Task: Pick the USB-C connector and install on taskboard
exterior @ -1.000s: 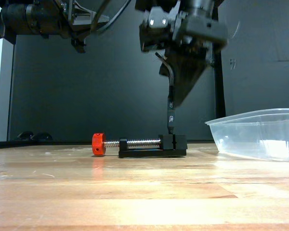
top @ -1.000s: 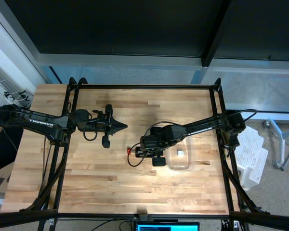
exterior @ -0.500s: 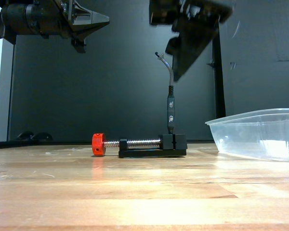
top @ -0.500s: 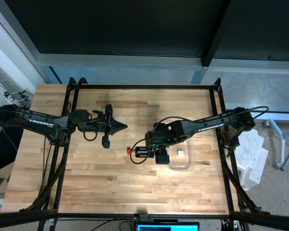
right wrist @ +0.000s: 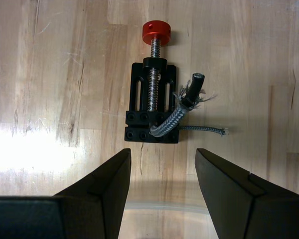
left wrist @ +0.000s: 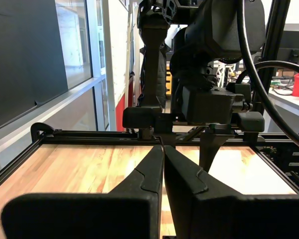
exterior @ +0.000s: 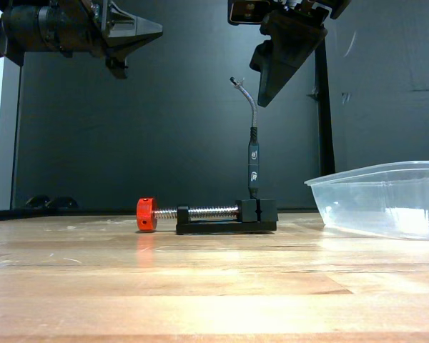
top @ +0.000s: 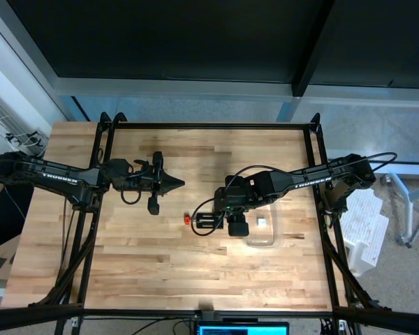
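From above, the small black taskboard (top: 204, 220) sits near the middle of the wooden table (top: 160, 265), its red-orange knob (top: 186, 219) pointing away from the clear plastic tray (top: 269, 237) just beside it. A small white item (top: 262, 222) lies in the tray. The right gripper (top: 227, 211) hangs over the taskboard and partly covers it. The left gripper (top: 178, 183) is well apart from the taskboard, on the knob side.

At table level, the USB-C connector (exterior: 253, 168) stands upright in the taskboard (exterior: 225, 217) at the end away from the knob (exterior: 146, 214), its cable stub curving at the top. The right gripper (exterior: 266, 89) is above it, not touching.

From the left wrist, the left gripper (left wrist: 163, 149) has its fingers pressed together, holding nothing; the right arm (left wrist: 209, 74) fills the view beyond.

From the right wrist, the right gripper (right wrist: 163, 152) has its fingers (right wrist: 112, 184) spread wide and empty above the taskboard (right wrist: 139, 107) and the seated connector (right wrist: 182, 107).
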